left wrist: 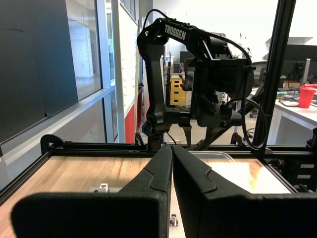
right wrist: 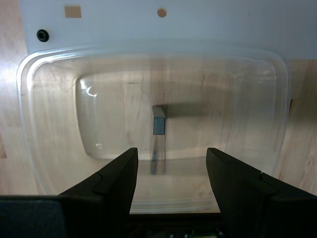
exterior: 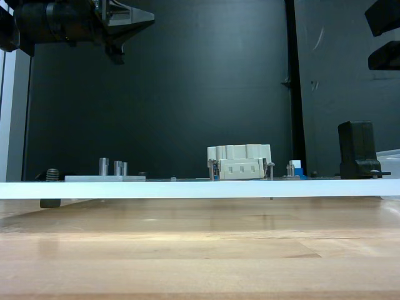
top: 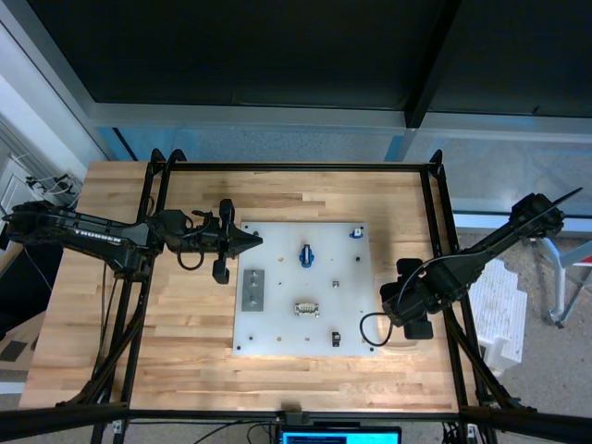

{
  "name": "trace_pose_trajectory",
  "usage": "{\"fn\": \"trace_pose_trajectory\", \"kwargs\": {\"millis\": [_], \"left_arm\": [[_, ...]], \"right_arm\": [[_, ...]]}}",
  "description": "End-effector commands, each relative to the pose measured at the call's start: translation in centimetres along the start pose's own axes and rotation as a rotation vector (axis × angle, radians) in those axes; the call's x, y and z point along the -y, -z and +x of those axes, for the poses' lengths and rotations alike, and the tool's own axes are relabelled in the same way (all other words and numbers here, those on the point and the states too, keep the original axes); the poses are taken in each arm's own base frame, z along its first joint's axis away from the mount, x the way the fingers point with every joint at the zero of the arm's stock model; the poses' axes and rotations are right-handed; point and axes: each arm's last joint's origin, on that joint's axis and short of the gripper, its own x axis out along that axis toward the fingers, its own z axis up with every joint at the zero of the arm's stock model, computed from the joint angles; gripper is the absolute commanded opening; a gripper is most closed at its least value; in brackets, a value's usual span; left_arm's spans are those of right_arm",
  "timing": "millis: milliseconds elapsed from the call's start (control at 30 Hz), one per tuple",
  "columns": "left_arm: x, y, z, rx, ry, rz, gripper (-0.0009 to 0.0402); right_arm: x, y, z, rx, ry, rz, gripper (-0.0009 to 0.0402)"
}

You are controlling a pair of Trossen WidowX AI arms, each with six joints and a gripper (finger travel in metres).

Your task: Pick the 16mm bar and install on taskboard

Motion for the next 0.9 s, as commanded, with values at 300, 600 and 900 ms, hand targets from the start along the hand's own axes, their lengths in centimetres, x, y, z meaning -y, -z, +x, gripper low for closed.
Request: {"fn": "trace_pose_trajectory", "kwargs": {"millis": [300,600,900], "left_arm": [[0.0,0.0,0.0,0.000,0.000,0.000,0.0000],[0.0,0.0,0.0,0.000,0.000,0.000,0.0000],[0.0,0.0,0.0,0.000,0.000,0.000,0.0000]], "right_arm": [[-0.2,0.3,2.2,-0.005,0.004,0.008,0.0190],[-0.4,0.4,3.8,0.006,-0.006,0.011,0.0190],[-0.7,0.4,5.7,0.009,-0.019,0.007,0.0190]]}}
